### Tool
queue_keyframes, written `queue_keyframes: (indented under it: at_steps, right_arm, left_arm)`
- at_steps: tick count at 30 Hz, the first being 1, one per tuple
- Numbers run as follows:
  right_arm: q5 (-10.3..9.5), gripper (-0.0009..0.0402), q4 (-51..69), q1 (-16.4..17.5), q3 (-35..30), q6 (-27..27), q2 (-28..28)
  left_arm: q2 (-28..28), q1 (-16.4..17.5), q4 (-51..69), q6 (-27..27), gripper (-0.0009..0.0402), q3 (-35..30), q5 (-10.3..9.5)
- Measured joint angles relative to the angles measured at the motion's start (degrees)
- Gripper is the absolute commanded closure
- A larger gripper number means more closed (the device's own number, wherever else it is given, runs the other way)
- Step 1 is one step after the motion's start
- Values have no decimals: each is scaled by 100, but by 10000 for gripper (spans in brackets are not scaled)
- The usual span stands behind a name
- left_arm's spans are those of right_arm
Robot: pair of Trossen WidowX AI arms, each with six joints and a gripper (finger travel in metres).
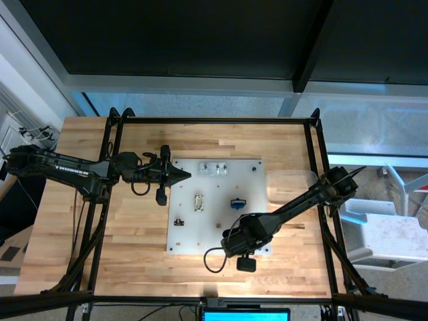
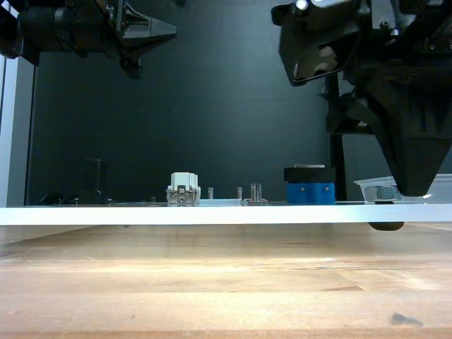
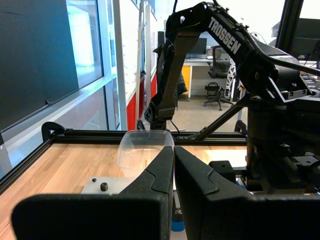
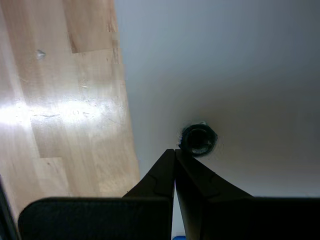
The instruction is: Unfasten the M12 fastener and place in the container
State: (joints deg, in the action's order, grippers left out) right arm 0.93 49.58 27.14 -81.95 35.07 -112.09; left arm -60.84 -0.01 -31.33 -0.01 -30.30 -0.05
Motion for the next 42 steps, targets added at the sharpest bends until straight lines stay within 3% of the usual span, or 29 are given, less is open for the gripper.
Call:
queue_keyframes:
  at_steps: [2,3,5,6,12,14,20,23,29,36,42]
  right_arm:
    - [964,393,448,20,-39,291,11]
    - [1268,393,603,4,-114,337,11]
    - [1600,393,852,-17,-247,363,20]
    - [1598,393,890,-9,-282,367,31]
    - [1215,393,828,22,-337,358,28]
    - [909,393,822,7,-337,363,28]
    - [-249,393,516,52,-339,356,105]
    - [-627,393,284,35,-341,358,111]
    - [-669,393,203,72,-341,286,24]
    - [-507,393,42,63,-289,190,-81]
    - [-481,393,7,39,-236,188,-85]
  left_arm:
    - [0,0,0,0,393,-2,0]
    - [0,0,0,0,393,-2,0]
    - [0,0,0,0,393,0,2]
    - [0,0,0,0,393,-2,0]
    - [2,0,-9,-2,393,-2,2]
    - [2,0,0,0,393,0,2]
    - [0,0,-2,0,393,-2,-15]
    - [0,0,-2,0,393,0,-26]
    - [0,0,4,0,393,0,-24]
    - [0,0,4,0,393,-2,-24]
    - [0,0,4,0,393,-2,-22]
